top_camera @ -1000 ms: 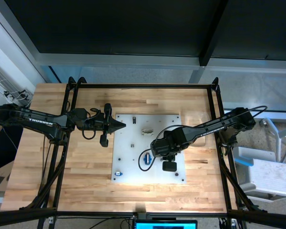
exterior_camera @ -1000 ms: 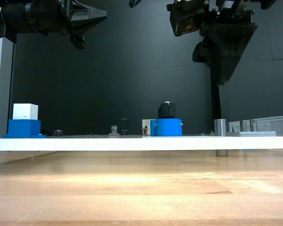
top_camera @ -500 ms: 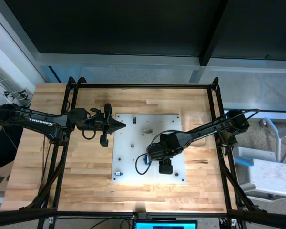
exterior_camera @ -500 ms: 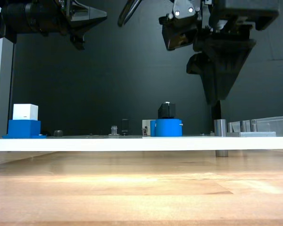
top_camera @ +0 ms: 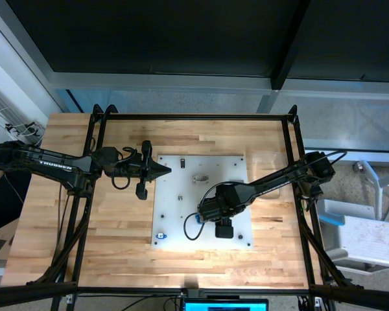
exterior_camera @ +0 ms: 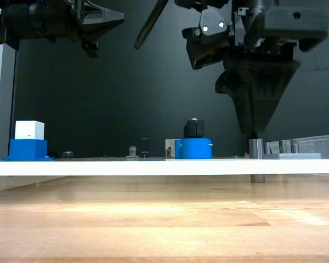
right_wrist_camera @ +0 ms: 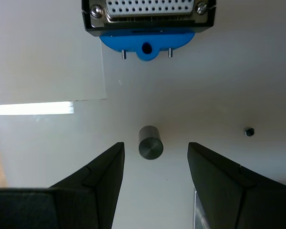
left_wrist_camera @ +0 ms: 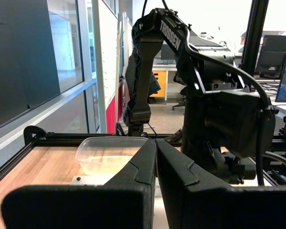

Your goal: Pick the 16mm cylinder and place it in the container

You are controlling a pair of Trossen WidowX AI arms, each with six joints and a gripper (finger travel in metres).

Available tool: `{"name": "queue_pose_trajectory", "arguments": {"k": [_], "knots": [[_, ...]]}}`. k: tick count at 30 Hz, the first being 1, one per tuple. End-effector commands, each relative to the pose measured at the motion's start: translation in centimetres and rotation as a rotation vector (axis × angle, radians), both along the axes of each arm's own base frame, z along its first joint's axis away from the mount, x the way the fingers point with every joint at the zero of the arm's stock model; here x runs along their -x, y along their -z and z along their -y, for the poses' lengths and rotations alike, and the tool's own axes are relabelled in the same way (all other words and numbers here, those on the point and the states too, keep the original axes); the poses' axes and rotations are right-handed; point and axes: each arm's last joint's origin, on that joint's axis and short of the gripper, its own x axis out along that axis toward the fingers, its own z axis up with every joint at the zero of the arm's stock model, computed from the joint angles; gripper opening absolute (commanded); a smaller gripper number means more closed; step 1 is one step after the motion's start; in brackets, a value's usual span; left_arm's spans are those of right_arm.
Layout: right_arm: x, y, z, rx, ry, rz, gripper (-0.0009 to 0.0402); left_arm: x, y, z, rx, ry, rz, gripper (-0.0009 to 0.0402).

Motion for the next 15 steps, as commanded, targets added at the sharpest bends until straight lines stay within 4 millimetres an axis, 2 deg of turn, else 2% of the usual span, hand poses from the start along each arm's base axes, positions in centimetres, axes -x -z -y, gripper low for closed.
{"name": "queue_pose_trajectory", "arguments": {"k": [1, 15], "knots": [[-0.1, 0.4, -0.1, 0.003, -0.001, -0.008, 0.0184, 0.0, 0.0, 0.0, 0.000, 0.000, 0.000, 0.0000], [-0.4, 1.6, -0.3, 0.013, -0.008, -0.038, 0.0184, 0.0, 0.0, 0.0, 0.000, 0.000, 0.000, 0.0000]]}}
